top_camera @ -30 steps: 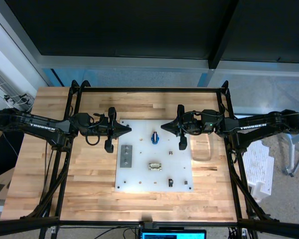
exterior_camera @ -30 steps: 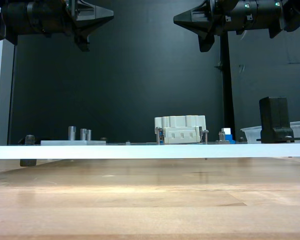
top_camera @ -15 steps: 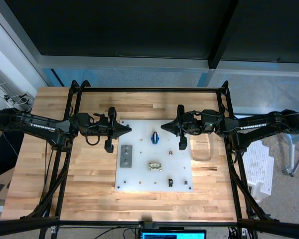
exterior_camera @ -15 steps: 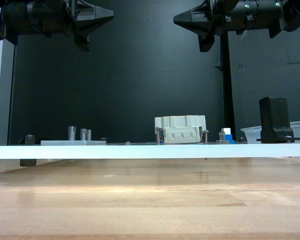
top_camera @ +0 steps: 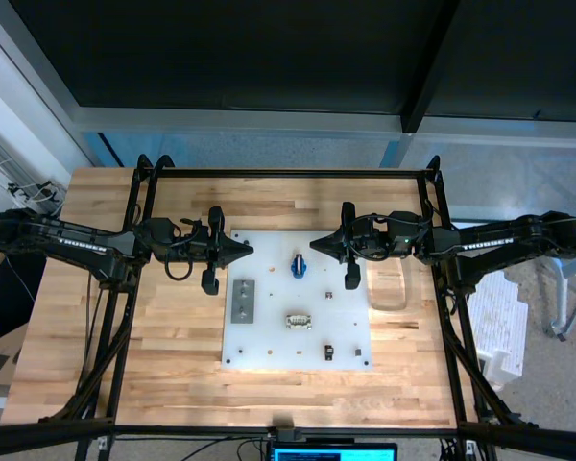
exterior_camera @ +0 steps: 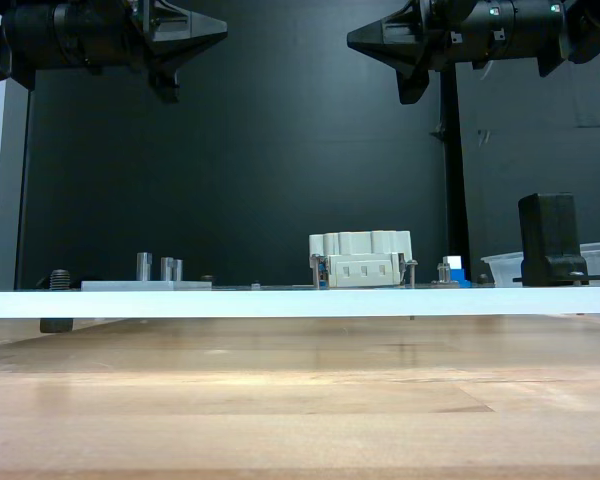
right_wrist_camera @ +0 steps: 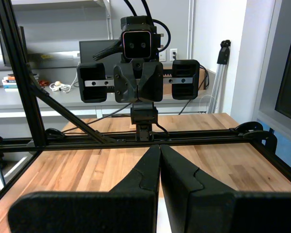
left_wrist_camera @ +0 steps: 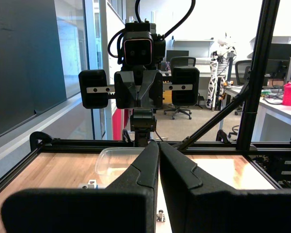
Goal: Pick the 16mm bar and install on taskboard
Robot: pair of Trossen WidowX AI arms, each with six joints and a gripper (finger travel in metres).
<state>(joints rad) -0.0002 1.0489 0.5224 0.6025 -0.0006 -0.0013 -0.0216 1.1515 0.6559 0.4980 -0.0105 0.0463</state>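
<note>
Both grippers hang high over the far edge of the taskboard [top_camera: 269, 338], tips facing each other and well apart. On my left wrist feed the left gripper [left_wrist_camera: 158, 143] has its fingers pressed flat together with nothing between them. The right gripper [right_wrist_camera: 160, 146] looks the same on its own feed, pinched together and empty.

From above, I put the left gripper over the board's far left corner. The right gripper sits over the far edge, just right of the blue part [top_camera: 299, 264].

The board lies mid-table on the wooden table [top_camera: 154, 365]. A grey metal block [top_camera: 242, 301] is near its left edge and a beige connector [top_camera: 299, 321] near the middle. A small black component [top_camera: 330, 351] is toward the near right corner. A clear plastic tray [top_camera: 388, 288] rests on the table beside the board's right edge.

Short metal pegs [exterior_camera: 143, 266] stand upright on the block in the low view. I cannot tell which small grey piece is the 16mm bar; neither gripper is holding it.
</note>
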